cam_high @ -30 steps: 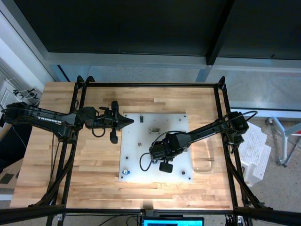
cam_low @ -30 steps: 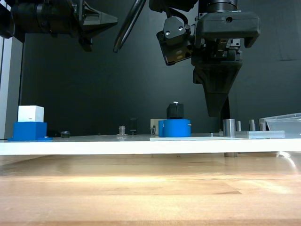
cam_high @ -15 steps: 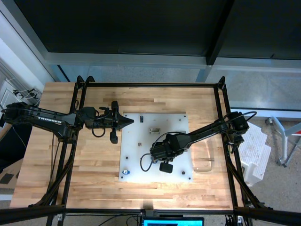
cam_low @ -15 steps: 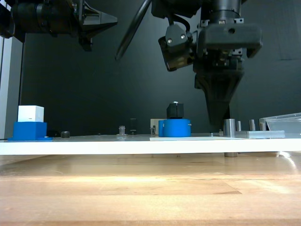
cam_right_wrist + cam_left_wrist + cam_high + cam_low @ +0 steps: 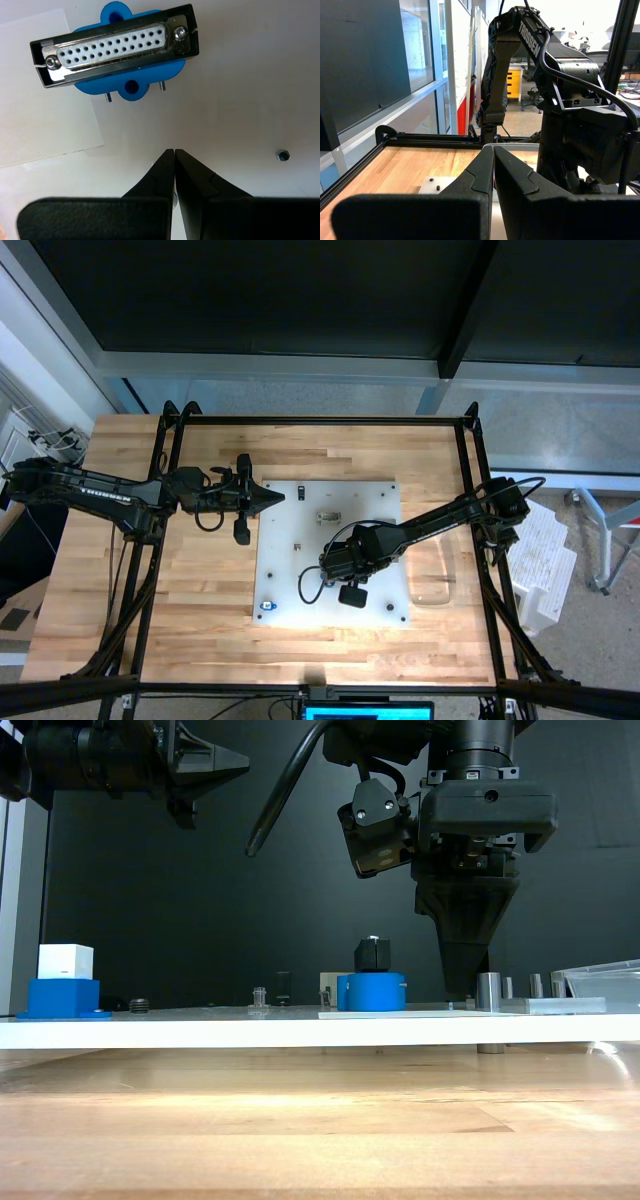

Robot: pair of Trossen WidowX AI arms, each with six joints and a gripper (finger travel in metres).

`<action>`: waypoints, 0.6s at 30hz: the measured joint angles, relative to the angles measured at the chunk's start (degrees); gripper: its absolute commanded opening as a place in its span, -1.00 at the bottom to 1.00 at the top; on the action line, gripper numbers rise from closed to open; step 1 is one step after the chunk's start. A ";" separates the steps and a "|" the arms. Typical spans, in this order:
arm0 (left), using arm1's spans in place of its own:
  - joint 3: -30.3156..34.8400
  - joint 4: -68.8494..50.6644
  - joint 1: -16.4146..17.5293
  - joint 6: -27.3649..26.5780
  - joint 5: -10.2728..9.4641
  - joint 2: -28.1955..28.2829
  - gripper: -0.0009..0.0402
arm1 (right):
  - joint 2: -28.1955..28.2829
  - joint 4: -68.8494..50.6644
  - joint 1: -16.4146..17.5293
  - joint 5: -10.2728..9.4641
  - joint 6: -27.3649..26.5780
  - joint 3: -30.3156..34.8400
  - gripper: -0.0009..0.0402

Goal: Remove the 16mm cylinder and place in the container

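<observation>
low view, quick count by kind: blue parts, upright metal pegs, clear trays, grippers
blue parts: 2 (blue base, blue connector)
upright metal pegs: 4
container: 1
grippers: 2 (left gripper shut, raised at the left; right gripper shut, tip low beside the pegs)
total: 9

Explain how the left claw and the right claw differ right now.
The left gripper hangs high over the white board's left edge, while the right gripper is low, its tip nearly at the board. The left gripper points sideways across the table, and the right gripper points straight down. Both are black, and both have their fingers shut.
</observation>
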 measured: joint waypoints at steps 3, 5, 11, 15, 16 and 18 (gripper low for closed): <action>-0.02 0.00 0.00 0.02 0.00 0.00 -0.96 | 0.00 -0.02 0.02 0.00 0.00 0.00 -0.96; 0.00 0.00 0.00 0.02 0.00 0.00 -0.96 | 0.00 -0.02 0.07 0.00 0.00 0.00 -0.94; 0.00 0.00 0.00 0.00 0.00 0.00 -0.96 | 0.00 -0.04 0.13 0.00 0.13 0.00 -0.86; -0.02 0.00 0.00 0.02 0.00 0.00 -0.96 | -0.02 -0.07 0.17 0.00 0.66 0.00 -0.80; -0.02 0.00 0.00 0.02 0.00 0.00 -0.96 | -0.02 -0.07 0.20 0.00 0.83 0.00 -0.79; 0.00 0.00 0.00 0.02 0.00 0.00 -0.96 | -0.02 -0.07 0.22 0.00 0.85 0.00 -0.76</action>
